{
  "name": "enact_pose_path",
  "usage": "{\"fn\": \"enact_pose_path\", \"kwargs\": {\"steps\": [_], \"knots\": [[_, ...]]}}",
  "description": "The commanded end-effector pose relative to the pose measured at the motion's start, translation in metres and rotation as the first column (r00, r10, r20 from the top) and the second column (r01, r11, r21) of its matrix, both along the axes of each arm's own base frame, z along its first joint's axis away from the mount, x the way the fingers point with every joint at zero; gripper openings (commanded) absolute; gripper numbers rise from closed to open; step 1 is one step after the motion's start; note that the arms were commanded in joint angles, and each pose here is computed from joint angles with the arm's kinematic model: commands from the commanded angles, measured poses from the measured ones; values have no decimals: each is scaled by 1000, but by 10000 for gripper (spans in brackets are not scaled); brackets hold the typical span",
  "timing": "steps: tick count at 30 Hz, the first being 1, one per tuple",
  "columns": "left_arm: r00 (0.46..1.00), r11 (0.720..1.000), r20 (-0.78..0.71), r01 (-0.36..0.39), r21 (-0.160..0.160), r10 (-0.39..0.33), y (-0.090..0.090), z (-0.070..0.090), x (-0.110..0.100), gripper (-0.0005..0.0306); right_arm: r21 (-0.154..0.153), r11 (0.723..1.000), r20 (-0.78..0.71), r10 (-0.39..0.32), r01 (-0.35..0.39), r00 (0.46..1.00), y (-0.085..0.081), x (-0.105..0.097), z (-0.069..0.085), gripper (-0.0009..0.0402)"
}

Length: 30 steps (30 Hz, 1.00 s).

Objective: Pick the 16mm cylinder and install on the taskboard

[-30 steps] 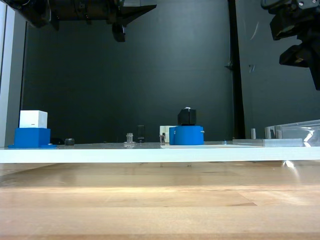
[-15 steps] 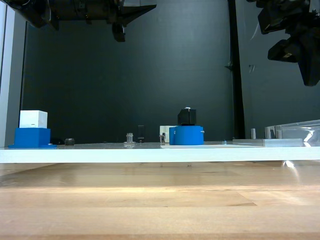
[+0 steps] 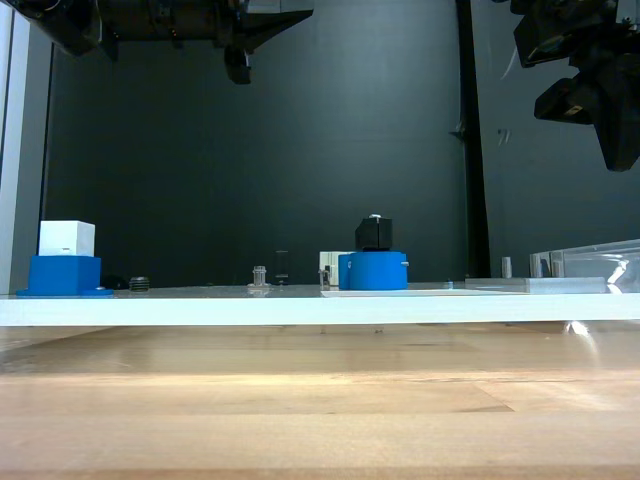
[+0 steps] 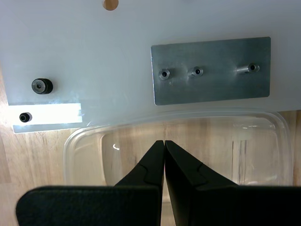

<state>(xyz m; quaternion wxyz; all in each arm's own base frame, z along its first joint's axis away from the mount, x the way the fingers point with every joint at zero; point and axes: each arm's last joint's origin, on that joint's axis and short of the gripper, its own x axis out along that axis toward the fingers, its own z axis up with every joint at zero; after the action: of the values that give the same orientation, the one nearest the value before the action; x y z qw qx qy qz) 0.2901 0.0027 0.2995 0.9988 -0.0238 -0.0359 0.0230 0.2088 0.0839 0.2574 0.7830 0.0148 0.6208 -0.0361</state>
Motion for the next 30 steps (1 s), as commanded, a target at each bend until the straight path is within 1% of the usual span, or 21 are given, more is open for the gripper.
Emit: {"fn": "enact_pose_path", "kwargs": {"steps": [1,6,8,10,17,19,30], "knots": [[1000,1000,0,0,0,0,0,0,0,0,0,1000,0,-3,3,1000,0,0,0,0],[1000,1000,0,0,0,0,0,0,0,0,-1,1000,-2,-4,4,1000,0,0,0,0],[1000,1000,0,0,0,0,0,0,0,0,-8,1000,-1,-9,9,1000,-1,-1,0,0],[1000,1000,0,0,0,0,0,0,0,0,-6,1000,1,-13,13,1000,-2,-3,0,0],[1000,1000,0,0,0,0,0,0,0,0,9,998,8,-58,58,998,-8,-19,-3,1],[1000,1000,0,0,0,0,0,0,0,0,8,998,4,-66,66,998,-9,-24,-5,3],[1000,1000,0,0,0,0,0,0,0,0,5,997,-11,-72,72,997,-18,-50,-13,35]]}}
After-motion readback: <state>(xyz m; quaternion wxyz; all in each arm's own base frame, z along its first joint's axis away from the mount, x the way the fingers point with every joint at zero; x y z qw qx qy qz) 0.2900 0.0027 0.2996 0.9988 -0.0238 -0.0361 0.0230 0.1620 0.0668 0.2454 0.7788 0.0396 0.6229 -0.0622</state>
